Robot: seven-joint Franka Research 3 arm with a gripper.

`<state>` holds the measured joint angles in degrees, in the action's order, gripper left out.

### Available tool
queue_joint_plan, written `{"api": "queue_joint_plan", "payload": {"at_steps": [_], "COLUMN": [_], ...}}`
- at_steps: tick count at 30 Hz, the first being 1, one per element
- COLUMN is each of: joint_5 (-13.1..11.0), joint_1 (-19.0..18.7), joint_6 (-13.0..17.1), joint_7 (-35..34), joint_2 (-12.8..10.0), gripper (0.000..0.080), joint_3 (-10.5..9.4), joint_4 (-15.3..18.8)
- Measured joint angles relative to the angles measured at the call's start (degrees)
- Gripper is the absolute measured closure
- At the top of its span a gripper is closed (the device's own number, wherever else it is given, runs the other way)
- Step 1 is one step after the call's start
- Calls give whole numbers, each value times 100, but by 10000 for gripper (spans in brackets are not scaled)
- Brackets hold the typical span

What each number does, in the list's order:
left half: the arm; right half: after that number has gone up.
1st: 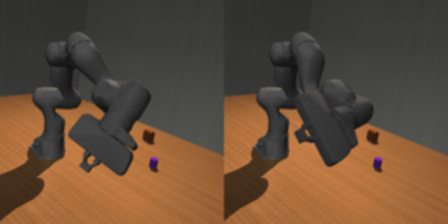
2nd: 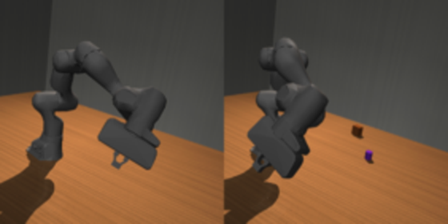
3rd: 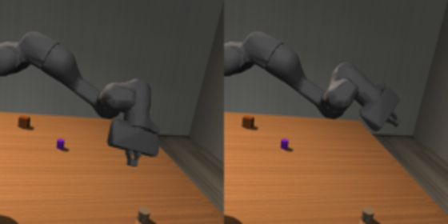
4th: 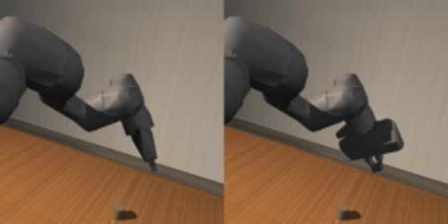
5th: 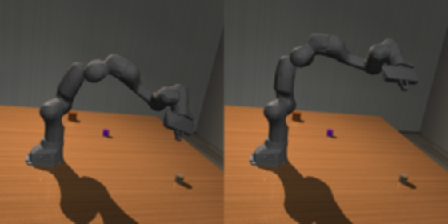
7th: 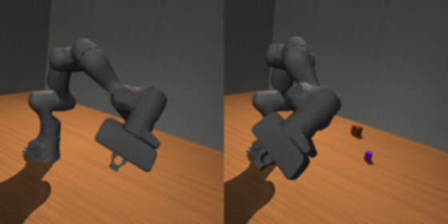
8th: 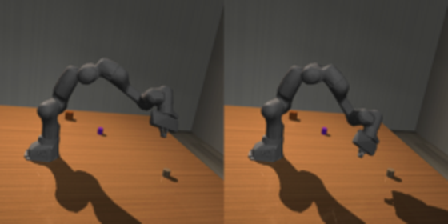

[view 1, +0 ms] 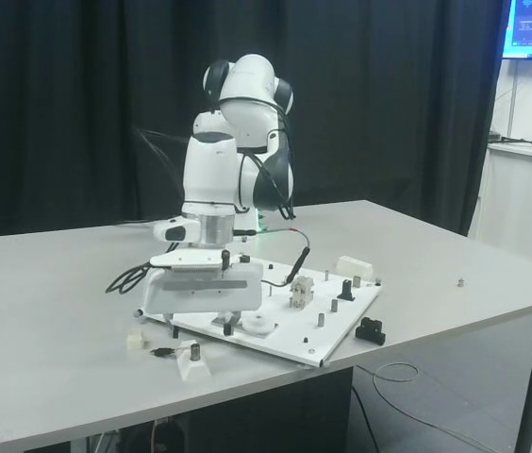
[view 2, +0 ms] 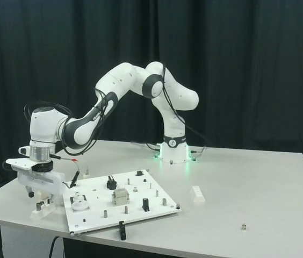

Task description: Pick round peg 4.

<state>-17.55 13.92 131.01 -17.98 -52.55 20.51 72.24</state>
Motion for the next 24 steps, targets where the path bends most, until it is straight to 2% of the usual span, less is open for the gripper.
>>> {"api": "queue_joint_plan", "payload": {"at_steps": [24], "joint_5": [-155], "joint_1": [89], "joint_6": [-25], "joint_7": [-2], "joint_2": [-347], "gripper": [3], "joint_3": [6], "joint_4": [-339]}}
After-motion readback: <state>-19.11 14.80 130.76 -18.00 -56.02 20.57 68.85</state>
